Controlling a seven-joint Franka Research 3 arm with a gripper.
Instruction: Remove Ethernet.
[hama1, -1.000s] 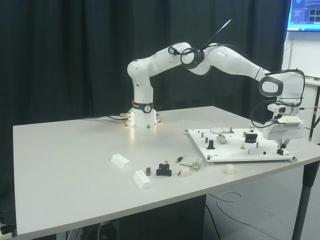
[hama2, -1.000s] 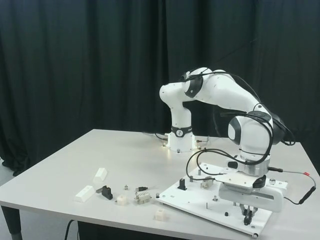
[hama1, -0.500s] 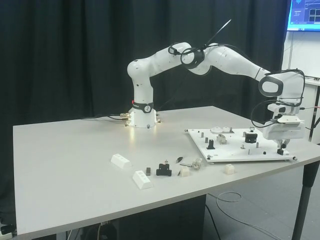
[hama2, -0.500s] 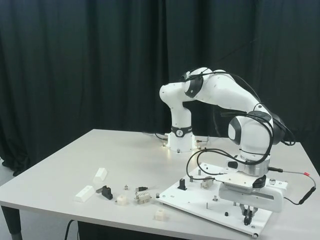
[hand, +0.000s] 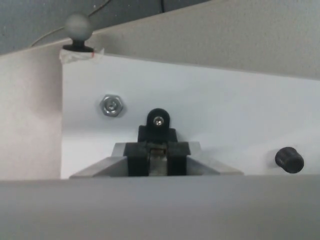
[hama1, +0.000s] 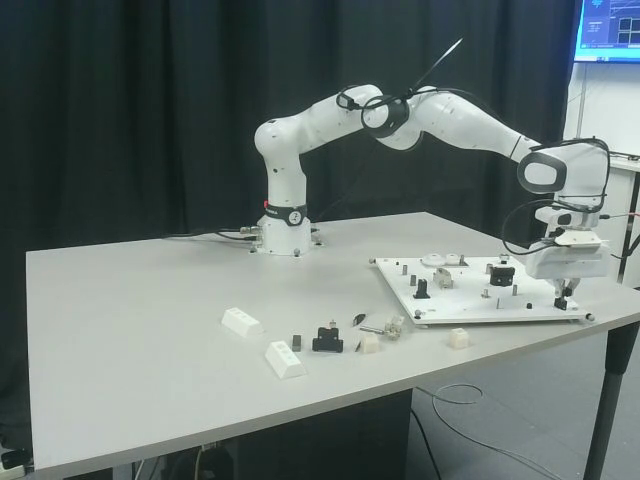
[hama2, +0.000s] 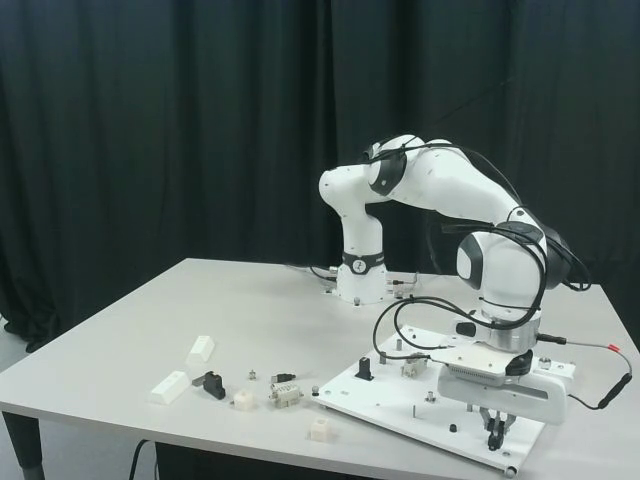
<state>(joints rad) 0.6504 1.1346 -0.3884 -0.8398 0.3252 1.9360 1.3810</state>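
- Nearest the table's front edge, a small white cube (hama1: 459, 338) sits alone on the grey table (hama1: 130, 330), just off the corner of the white board (hama1: 450, 305).
- Left of it, the loose parts lie in a scatter: two white blocks (hama1: 284, 359), a black clip (hama1: 327, 341) and a small metal connector (hama1: 390, 326). None of them has shifted since a second ago.
- The white board lies flat near the table's right edge, carrying a black bracket (hama1: 422, 290) and several short pegs.
- At the board's far right corner the gripper (hama1: 564, 295) hangs low over the board. Compared with a second ago it sits a touch higher; the change is slight.
- From the wrist camera, the two black fingers (hand: 135, 159) stand close together, clamped on the Ethernet plug (hand: 158, 155), which shows as a pale sliver between them.
- Just beyond the plug stands a black tab with a screw (hand: 158, 120); beside it are a hex nut (hand: 111, 106) and a black knob (hand: 289, 160), all on the board.
- In the second room view the gripper (hama2: 494, 430) is near the board's front edge, and the plug is too small to make out there.
- Farther back, the white arm (hama1: 450, 115) arches from its base (hama1: 283, 232), which is bolted mid-table before the black curtain (hama1: 130, 110); its pose looks the same as earlier.
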